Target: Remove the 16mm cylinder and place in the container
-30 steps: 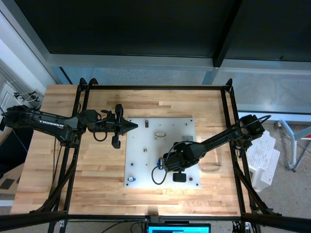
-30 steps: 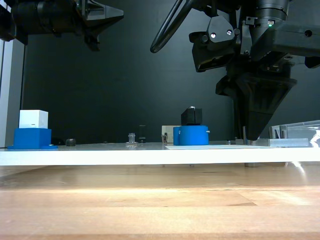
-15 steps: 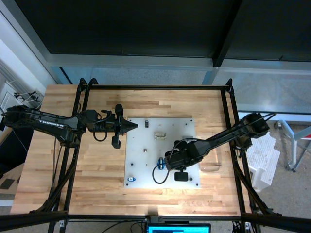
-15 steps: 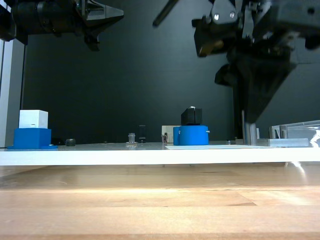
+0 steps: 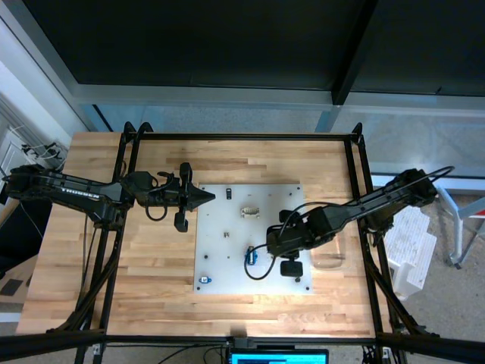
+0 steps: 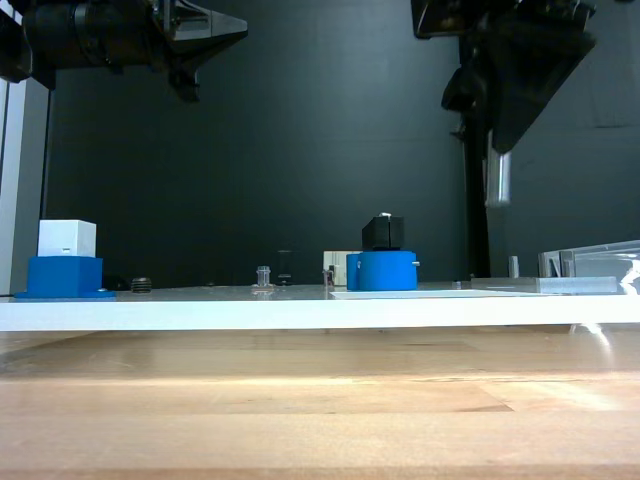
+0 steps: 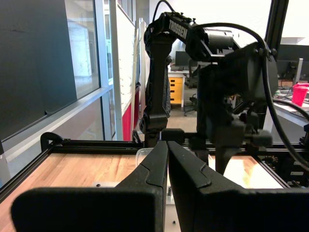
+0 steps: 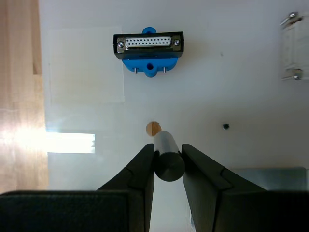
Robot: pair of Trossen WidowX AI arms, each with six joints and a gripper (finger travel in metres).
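The 16mm cylinder (image 8: 167,155), a short silvery peg, is clamped between the fingers of my right gripper (image 8: 167,149). It hangs clear above the white board (image 5: 227,220), with an empty round hole (image 8: 153,128) showing just beyond it. In the low view the cylinder (image 6: 497,180) hangs upright under the right gripper (image 6: 497,150), well above the board. From above, the right gripper (image 5: 276,243) is over the board's right half, left of the clear container (image 5: 330,252). My left gripper (image 5: 208,196) is shut and empty, held high at the board's left edge.
A blue connector part (image 8: 148,50) sits on the board just past the hole, also visible as the blue connector (image 5: 251,256). A blue block with a white cube (image 6: 65,262) stands at the board's near left. A black frame rail (image 5: 362,197) runs just right of the container.
The right gripper has risen from the board with the cylinder in it, drawing it out of its hole, and shifted right toward the container. The left arm has not moved.
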